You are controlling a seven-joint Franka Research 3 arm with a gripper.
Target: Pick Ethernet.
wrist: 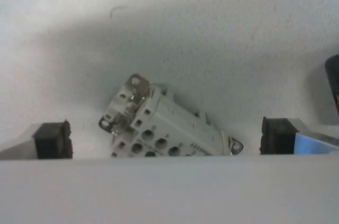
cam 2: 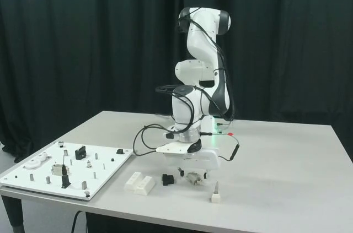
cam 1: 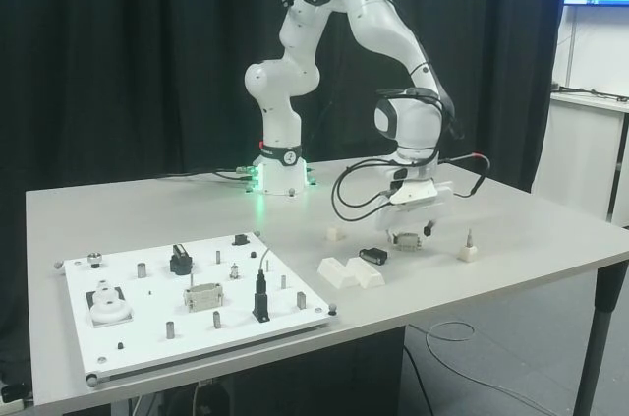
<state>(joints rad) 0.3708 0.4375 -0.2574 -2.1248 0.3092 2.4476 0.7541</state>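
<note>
A grey multi-pin connector block (wrist: 159, 126) with round sockets and metal screw tabs lies tilted on the grey table. My gripper (wrist: 164, 138) is open, and its black fingertips (wrist: 52, 140) stand wide apart on either side of the block without touching it. In the room views the gripper (cam 1: 406, 227) (cam 2: 193, 171) hangs low over this block (cam 1: 404, 238) (cam 2: 193, 178). A small black plug-like part (cam 1: 373, 256) (cam 2: 167, 179) lies on the table just beside it, outside the fingers. No Ethernet cable is recognisable between the fingers.
Two white blocks (cam 1: 351, 271) (cam 2: 139, 183) lie near the black part. A short peg on a white base (cam 1: 468, 249) (cam 2: 217, 193) stands at the table's front. A white board (cam 1: 295, 323) (cam 2: 107, 173) with mounted parts fills the table's far end. A black shape (wrist: 332, 83) shows at the wrist view's edge.
</note>
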